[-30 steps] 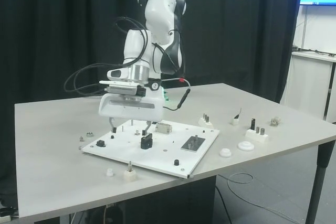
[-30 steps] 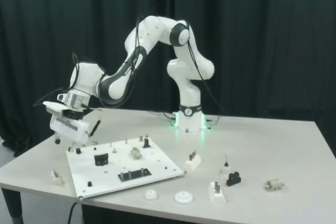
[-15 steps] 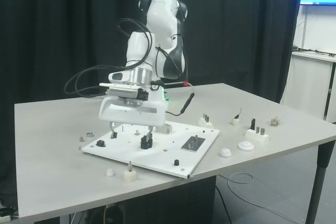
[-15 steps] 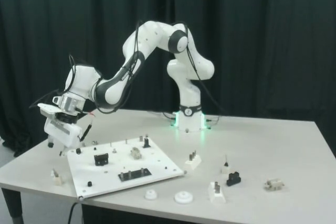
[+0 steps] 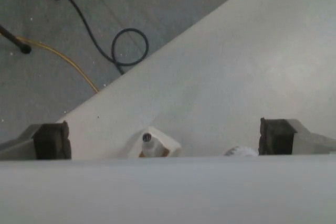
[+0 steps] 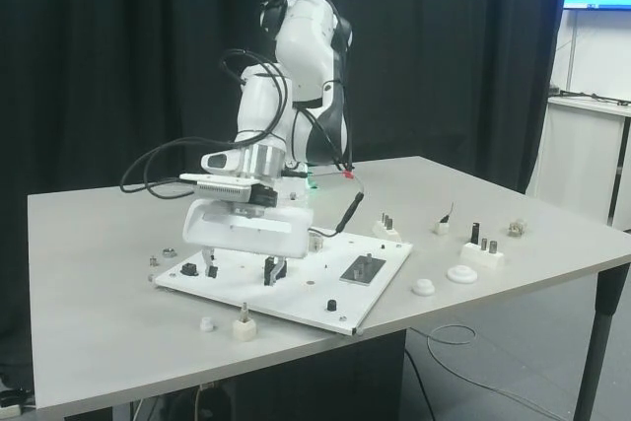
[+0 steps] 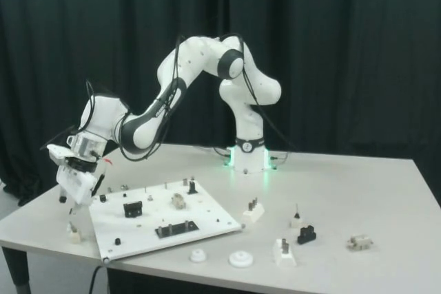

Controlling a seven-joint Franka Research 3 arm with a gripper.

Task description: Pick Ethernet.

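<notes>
My gripper (image 5: 163, 138) is open, its black fingertips (image 5: 50, 140) wide apart with nothing held. Between them in the wrist view, further down, stands a small white holder with an upright plug-like part (image 5: 152, 144), near the table's edge. In the first room view that holder (image 6: 240, 325) sits on the grey table just off the white board's (image 6: 365, 298) front-left corner, and the gripper (image 6: 240, 268) hangs above and slightly behind it. The second room view shows the gripper (image 7: 67, 199) over the holder (image 7: 72, 233) at the table's left end.
A small white cap (image 6: 205, 323) lies beside the holder. The board carries a black connector block (image 7: 132, 208), a grey plate (image 6: 362, 269) and pegs. White discs (image 6: 460, 274) and pin blocks (image 6: 483, 253) lie to its right. Cables (image 5: 128, 45) lie on the floor past the table edge.
The arm has swung the gripper from over the board's rear-left part out past its left edge, towards the small white holder. The fingers have stayed open.
</notes>
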